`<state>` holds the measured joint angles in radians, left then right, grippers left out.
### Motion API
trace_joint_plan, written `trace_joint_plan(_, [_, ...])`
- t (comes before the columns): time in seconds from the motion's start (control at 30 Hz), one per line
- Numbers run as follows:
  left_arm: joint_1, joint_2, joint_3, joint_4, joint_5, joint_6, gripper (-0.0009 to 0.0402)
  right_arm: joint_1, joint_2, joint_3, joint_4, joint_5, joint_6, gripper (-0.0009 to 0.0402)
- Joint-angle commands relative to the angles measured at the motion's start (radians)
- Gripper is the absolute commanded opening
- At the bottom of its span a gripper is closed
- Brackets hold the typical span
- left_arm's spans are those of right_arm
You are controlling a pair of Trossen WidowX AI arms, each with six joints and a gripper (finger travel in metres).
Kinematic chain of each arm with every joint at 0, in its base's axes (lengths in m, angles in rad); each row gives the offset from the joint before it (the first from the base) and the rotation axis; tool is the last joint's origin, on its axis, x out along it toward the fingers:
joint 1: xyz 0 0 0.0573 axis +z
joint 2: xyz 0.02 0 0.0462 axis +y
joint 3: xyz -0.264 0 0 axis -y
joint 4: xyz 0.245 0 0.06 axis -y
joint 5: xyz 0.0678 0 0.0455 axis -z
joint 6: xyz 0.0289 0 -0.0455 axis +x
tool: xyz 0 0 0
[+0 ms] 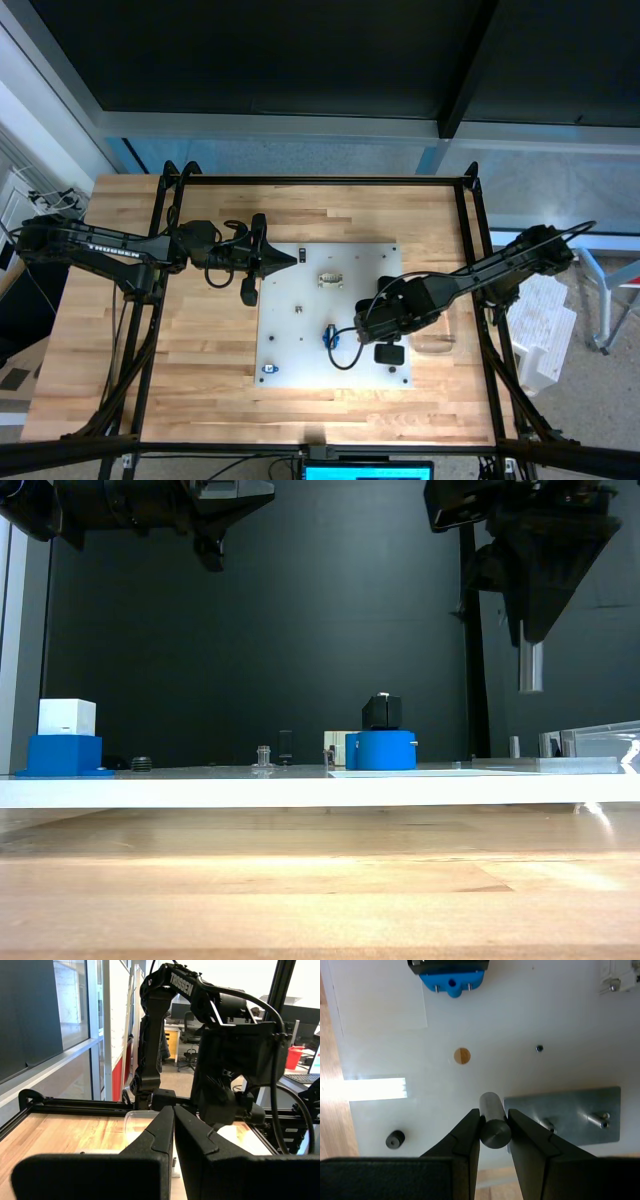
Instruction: Pick the 16mm cylinder and install on the taskboard
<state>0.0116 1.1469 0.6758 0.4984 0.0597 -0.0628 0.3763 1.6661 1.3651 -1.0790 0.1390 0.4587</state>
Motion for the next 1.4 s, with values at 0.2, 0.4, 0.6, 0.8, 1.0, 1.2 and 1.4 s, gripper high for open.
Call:
trace_joint_plan(0.2, [0.0,0.0,0.0,0.0,0.0,0.0,0.0,-0.007,0.081,0.06,0.006,0.0,0.005,0.0004])
trace_joint_plan(0.4, [0.0,0.0,0.0,0.0,0.0,0.0,0.0,-0.006,0.126,0.067,0.053,-0.008,0.009,0.0004])
trace_joint_plan(0.6, [0.0,0.0,0.0,0.0,0.0,0.0,0.0,-0.007,0.145,0.068,0.096,-0.01,0.009,0.0004])
trace_joint_plan(0.8, [0.0,0.0,0.0,0.001,0.0,0.0,0.0,-0.006,0.18,0.093,0.098,-0.01,0.009,0.0004])
trace_joint_plan(1.0, [0.0,0.0,0.0,0.0,0.0,0.0,0.0,-0.007,0.207,0.108,0.104,-0.01,0.008,0.0004])
trace_joint_plan(1.2, [0.0,0.0,0.0,0.001,0.0,0.0,0.0,-0.007,0.225,0.109,0.105,-0.01,0.008,0.0004])
trace_joint_plan(1.4, [0.0,0.0,0.0,0.0,0.0,0.0,0.0,-0.008,0.254,0.109,0.116,-0.01,0.008,0.0004])
